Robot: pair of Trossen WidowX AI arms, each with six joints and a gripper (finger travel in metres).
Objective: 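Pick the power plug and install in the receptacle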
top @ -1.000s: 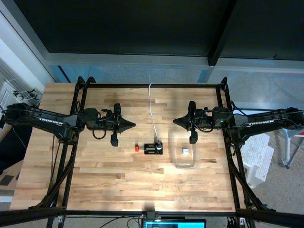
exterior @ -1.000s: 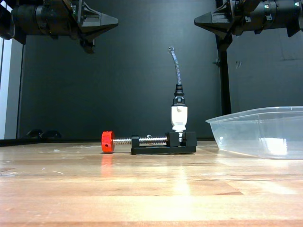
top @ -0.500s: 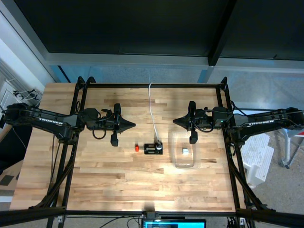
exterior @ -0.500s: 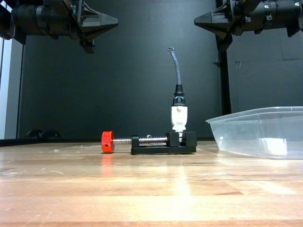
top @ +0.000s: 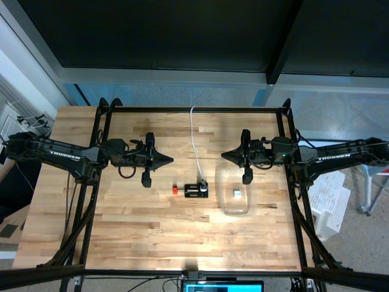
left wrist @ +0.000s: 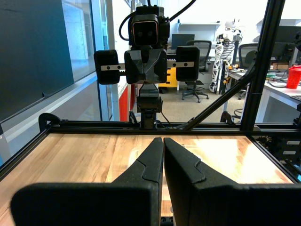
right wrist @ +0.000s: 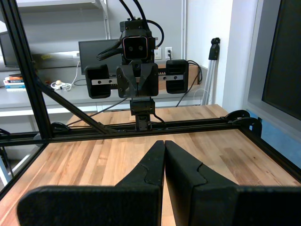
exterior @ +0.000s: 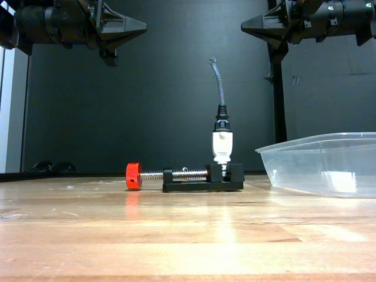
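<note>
High view first: your left tool (top: pixel 171 160) hangs over the tabletop (top: pixel 134 231) left of centre. Your right tool (top: pixel 223 156) faces it by the far end of the clear tray (top: pixel 243 213). Between them sits the receptacle (top: pixel 203 183), clamped in a small black vise (top: pixel 194 191) with a red knob (top: pixel 174 190), its white cable (top: pixel 194 140) running to the far edge. A small white piece (top: pixel 237 193) lies in the tray. I can't make out the dark power plug here, so be careful: drop on the white piece by mistake and the pick is wasted. The plug is tiny, too, so an off-centre pinch could tilt it and spoil the insertion.

Low view: the receptacle stands upright in the vise, with both tools high above and well apart from it. A shallow approach could clip the tray wall.

Left wrist view: the fingers are pressed together with nothing between them. Right wrist view: same story, closed tight and empty. You'd need to open up before going down.
</note>
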